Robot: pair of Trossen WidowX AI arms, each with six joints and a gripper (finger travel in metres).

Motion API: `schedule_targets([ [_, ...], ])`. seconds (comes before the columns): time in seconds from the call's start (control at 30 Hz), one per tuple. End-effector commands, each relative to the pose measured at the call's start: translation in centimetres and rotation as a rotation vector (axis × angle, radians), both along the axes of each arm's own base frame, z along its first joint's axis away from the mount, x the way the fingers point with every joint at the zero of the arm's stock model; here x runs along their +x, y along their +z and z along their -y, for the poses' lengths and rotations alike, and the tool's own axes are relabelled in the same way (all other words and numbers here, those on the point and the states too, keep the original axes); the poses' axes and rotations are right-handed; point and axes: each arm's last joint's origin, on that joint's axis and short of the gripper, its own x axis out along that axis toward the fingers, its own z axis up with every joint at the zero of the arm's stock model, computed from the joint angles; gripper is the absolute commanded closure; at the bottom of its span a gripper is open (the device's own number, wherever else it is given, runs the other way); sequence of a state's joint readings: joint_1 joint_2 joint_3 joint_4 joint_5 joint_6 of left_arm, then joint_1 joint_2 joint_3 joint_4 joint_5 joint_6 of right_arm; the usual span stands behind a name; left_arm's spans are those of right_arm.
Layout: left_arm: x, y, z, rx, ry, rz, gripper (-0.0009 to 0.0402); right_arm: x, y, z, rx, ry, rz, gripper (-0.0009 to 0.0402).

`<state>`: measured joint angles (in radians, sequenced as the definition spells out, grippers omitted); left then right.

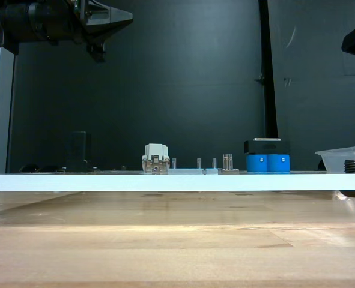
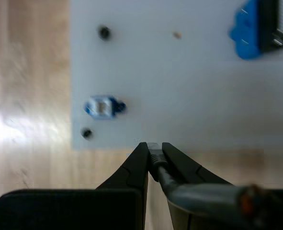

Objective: Remove the RJ45 connector from the taskboard and place in the container

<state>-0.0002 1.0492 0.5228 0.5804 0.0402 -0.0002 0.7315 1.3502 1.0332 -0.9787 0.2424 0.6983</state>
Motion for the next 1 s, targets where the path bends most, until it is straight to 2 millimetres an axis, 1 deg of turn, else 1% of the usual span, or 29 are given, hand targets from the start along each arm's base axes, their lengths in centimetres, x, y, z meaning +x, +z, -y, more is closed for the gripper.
schedule_targets([
  [0.03, 0.0, 0.0, 0.0, 0.0, 0.0, 0.0, 0.0393, -1.3, 0.4, 1.3, -0.006, -0.007, -0.01, 0.0393],
  [0.17, 0.0, 0.0, 0.0, 0.0, 0.0, 0.0, 0.0393, -2.8, 0.2, 3.0, 0.003, -0.022, 0.001, 0.0393],
  [0.4, 0.0, 0.0, 0.0, 0.0, 0.0, 0.0, 0.0393, -5.0, -1.1, 5.6, 0.01, -0.054, 0.004, 0.0392],
  [0.5, 0.0, 0.0, 0.0, 0.0, 0.0, 0.0, 0.0393, -5.7, -1.7, 6.4, 0.023, -0.063, -0.008, 0.0378],
  [0.57, 0.0, 0.0, 0.0, 0.0, 0.0, 0.001, 0.0393, -6.0, -2.0, 6.7, 0.031, -0.066, -0.022, 0.0358],
  [0.7, 0.0, 0.0, 0.0, 0.0, 0.0, 0.0, 0.0393, -6.5, -2.4, 7.1, 0.029, -0.077, -0.043, 0.0298],
  [0.87, 0.0, 0.0, 0.0, 0.0, 0.0, 0.0, 0.0393, -6.7, -2.5, 7.2, 0.022, -0.077, -0.058, 0.022],
  [1.0, 0.0, 0.0, 0.0, 0.0, 0.0, 0.0, 0.0393, -6.7, -2.5, 7.2, 0.022, -0.08, -0.06, 0.0171],
])
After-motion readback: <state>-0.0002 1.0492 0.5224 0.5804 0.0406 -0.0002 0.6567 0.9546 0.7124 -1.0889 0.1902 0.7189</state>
